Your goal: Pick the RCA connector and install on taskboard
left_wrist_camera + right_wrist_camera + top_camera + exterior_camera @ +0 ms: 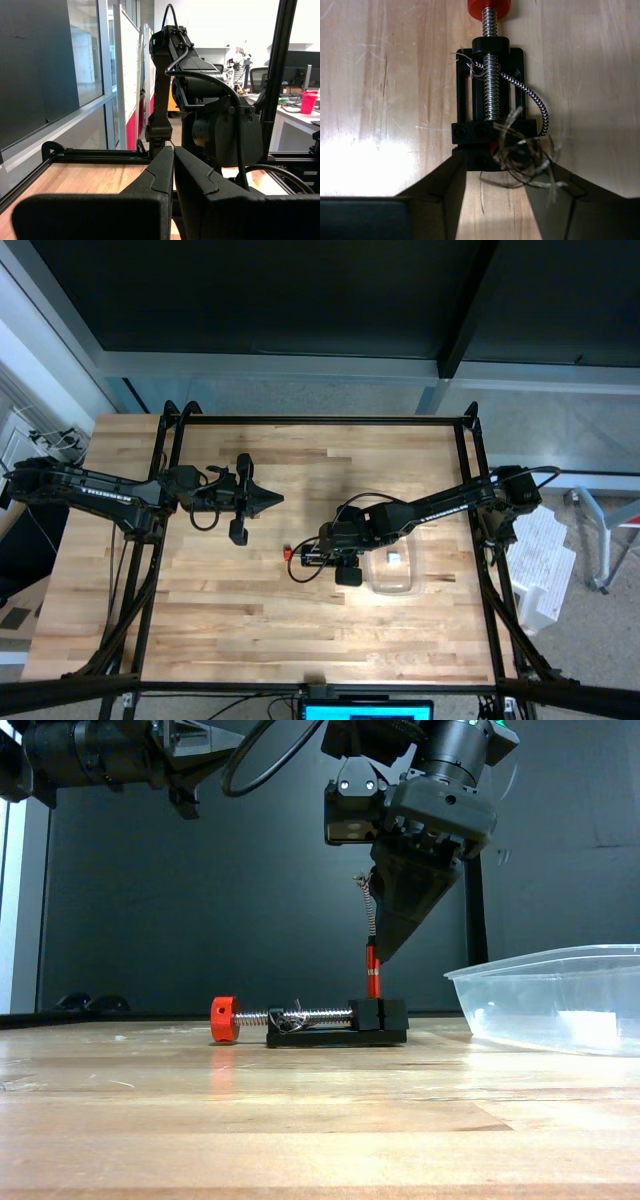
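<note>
Two grippers show. The right gripper (383, 950) hangs just over the taskboard (330, 1038). Its fingers are a little apart and pinch the RCA connector (373, 976), which stands straight up with its red end touching the black block's top. The left gripper (173, 150) is squeezed tight, up in the air, well away on the left side.

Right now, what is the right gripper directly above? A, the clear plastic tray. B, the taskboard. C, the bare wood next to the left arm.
B: in the low view the right gripper hangs straight over the block end of the taskboard, with the clear tray off to one side. The left gripper is well off to the taskboard's left.
</note>
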Motion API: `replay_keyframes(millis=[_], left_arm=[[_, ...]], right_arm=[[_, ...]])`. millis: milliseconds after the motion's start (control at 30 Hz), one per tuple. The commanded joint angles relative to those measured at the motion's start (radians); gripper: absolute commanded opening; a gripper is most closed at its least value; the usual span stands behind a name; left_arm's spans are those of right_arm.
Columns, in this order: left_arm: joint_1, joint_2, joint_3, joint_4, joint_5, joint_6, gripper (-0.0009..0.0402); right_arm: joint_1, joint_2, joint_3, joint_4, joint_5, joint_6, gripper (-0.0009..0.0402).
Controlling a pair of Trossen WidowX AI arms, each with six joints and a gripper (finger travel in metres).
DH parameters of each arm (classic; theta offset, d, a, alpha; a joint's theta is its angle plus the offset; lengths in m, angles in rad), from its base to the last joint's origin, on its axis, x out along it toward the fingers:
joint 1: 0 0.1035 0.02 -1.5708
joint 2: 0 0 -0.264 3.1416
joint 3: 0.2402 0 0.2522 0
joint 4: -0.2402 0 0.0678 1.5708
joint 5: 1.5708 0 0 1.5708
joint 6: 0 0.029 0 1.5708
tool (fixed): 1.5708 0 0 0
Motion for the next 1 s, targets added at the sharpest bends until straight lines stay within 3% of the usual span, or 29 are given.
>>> replay_keyframes(millis=[33, 433, 1000], left_arm=[[0.000, 0.000, 0.000, 0.000, 0.000, 0.000, 0.0000], [0.000, 0.000, 0.000, 0.000, 0.000, 0.000, 0.0000], [0.000, 0.000, 0.000, -0.018, 0.000, 0.000, 0.0000]], right_arm=[[0.001, -0.023, 0.004, -0.005, 0.005, 0.002, 0.0187], [0.005, -0.140, 0.003, -0.070, 0.005, 0.001, 0.0210], [0.005, -0.183, -0.012, -0.078, 0.005, -0.008, 0.0167]])
